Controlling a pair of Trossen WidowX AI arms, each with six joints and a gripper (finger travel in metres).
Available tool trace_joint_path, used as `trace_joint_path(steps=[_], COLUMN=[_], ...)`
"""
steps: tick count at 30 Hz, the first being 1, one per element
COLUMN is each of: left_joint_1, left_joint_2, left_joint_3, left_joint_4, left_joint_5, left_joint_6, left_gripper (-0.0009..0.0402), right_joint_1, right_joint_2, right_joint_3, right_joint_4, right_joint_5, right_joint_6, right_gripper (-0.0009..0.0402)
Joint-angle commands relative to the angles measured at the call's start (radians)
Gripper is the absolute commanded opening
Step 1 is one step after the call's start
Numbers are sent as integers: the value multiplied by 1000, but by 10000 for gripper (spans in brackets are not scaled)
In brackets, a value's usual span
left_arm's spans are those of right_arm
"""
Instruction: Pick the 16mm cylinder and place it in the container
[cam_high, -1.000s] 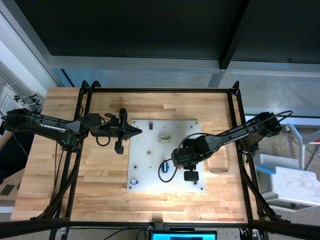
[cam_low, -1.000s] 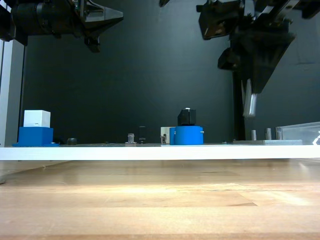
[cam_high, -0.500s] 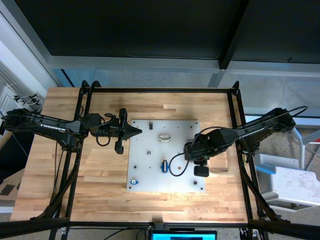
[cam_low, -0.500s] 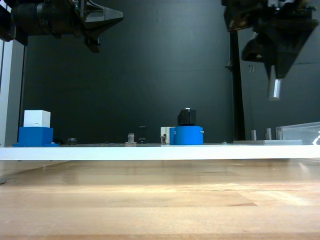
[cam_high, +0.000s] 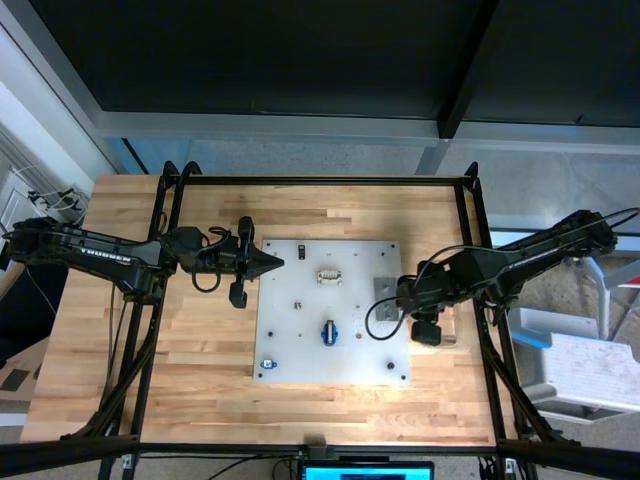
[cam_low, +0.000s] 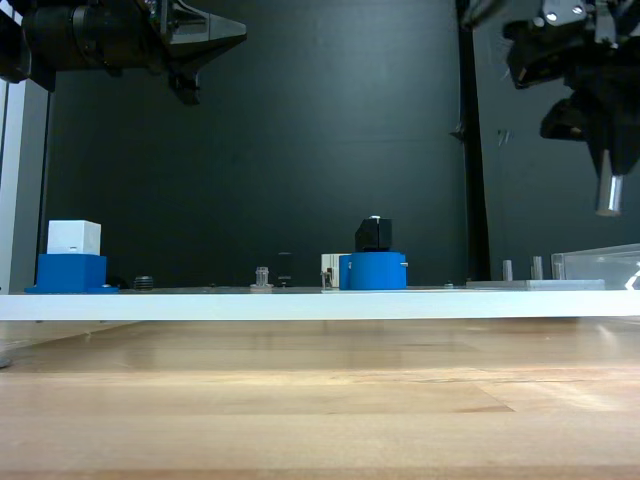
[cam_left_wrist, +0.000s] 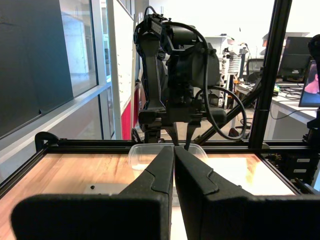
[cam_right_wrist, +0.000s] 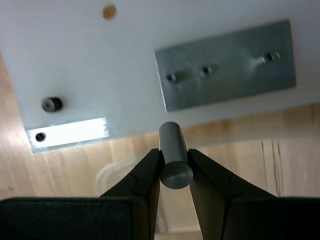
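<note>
My right gripper (cam_right_wrist: 175, 166) is shut on the 16mm cylinder (cam_right_wrist: 173, 150), a short grey metal rod that hangs upright (cam_low: 607, 195) well above the table. It hovers over the right edge of the white board (cam_high: 300, 340), beside the grey block (cam_high: 385, 290). The container (cam_low: 600, 262), a clear tray (cam_left_wrist: 141, 152), lies on the wood just right of the board; the right arm (cam_high: 470, 270) hides most of it from above. Its rounded rim (cam_right_wrist: 106, 176) shows faintly beyond the cylinder. My left gripper (cam_high: 275, 262) is shut and hangs high at the board's left edge.
The grey block (cam_right_wrist: 225, 65) carries small upright pins. A blue round holder (cam_low: 377, 270) with a black part stands mid-board, and a blue base with a white cube (cam_low: 72, 258) stands at the near left. Black frame posts (cam_high: 478, 230) border the table.
The right gripper has carried the cylinder rightward, from over the board's middle to its right edge near the container. The left arm has not moved.
</note>
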Motion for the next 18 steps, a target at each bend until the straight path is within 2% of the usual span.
trace_joint_path(steps=[1, 10, 16, 17, 18], left_joint_1=[0, 0, 0, 0, 0], left_joint_2=[0, 0, 0, 0, 0], left_joint_3=[0, 0, 0, 0, 0], left_joint_4=[0, 0, 0, 0, 0], left_joint_5=[0, 0, 0, 0, 0], left_joint_6=[0, 0, 0, 0, 0], left_gripper=[0, 0, 0, 0, 0], right_joint_1=[0, 0, 0, 0, 0], right_joint_2=[-39, -135, -174, -178, -182], right_joint_3=[-32, -114, -154, -159, -164], right_joint_4=[1, -3, -9, -10, -11], right_joint_5=[0, 35, 142, 156, 155], right_joint_6=[4, 86, 226, 240, 249], right_gripper=[41, 41, 41, 41, 41])
